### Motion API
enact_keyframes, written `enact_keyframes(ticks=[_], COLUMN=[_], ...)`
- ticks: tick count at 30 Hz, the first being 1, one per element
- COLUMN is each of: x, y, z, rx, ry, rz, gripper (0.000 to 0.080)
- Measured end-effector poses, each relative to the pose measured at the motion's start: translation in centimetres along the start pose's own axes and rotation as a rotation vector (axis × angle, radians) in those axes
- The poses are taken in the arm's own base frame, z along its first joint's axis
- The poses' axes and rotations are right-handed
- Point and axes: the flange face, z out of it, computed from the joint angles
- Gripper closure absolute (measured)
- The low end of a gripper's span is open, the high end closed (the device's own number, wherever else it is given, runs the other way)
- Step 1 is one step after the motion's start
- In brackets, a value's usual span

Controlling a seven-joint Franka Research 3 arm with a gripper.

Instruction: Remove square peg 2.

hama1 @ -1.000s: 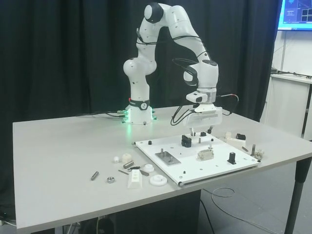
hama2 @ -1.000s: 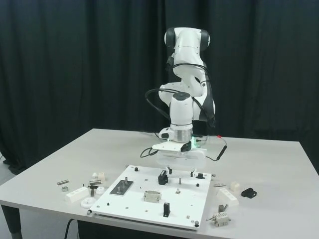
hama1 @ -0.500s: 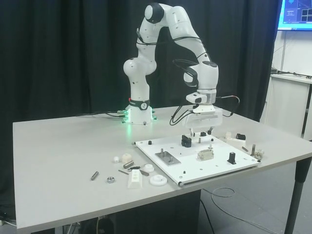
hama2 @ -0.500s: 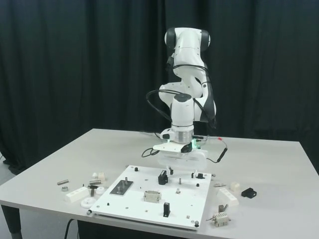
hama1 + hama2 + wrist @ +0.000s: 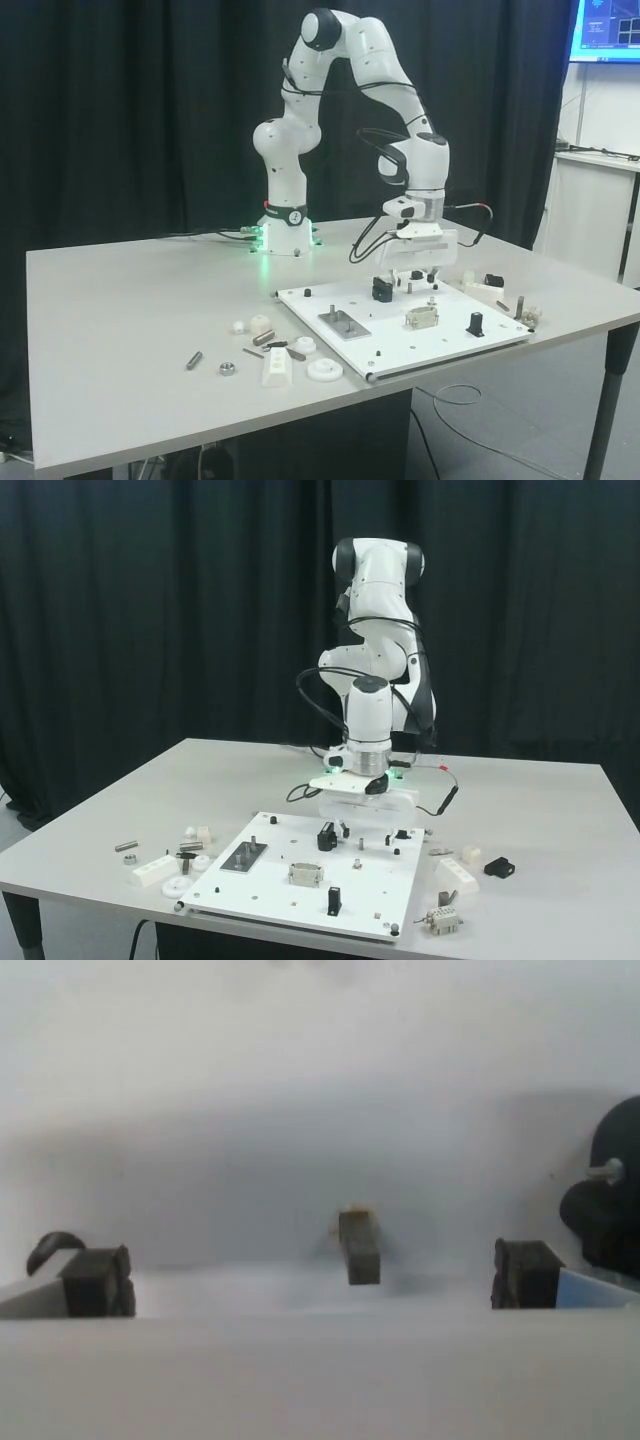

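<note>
With fingers spread apart, the gripper [image 5: 310, 1278] is hanging over the square peg [image 5: 358, 1246], ideally centring before descending straight.

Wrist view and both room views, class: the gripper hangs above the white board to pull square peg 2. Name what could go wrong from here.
1. The gripper is open with the peg off-centre between the fingers; closing may tilt it.
2. A black part stands near the descent path on the white board; a finger might clip it.
</note>
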Motion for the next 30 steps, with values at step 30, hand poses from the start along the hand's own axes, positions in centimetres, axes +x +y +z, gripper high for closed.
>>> enact_keyframes(ticks=[30], x=[0.6], y=[-0.2], z=[1.2], rx=[-0.003], ry=[-0.002], rz=[0.004], gripper=[0.0296])
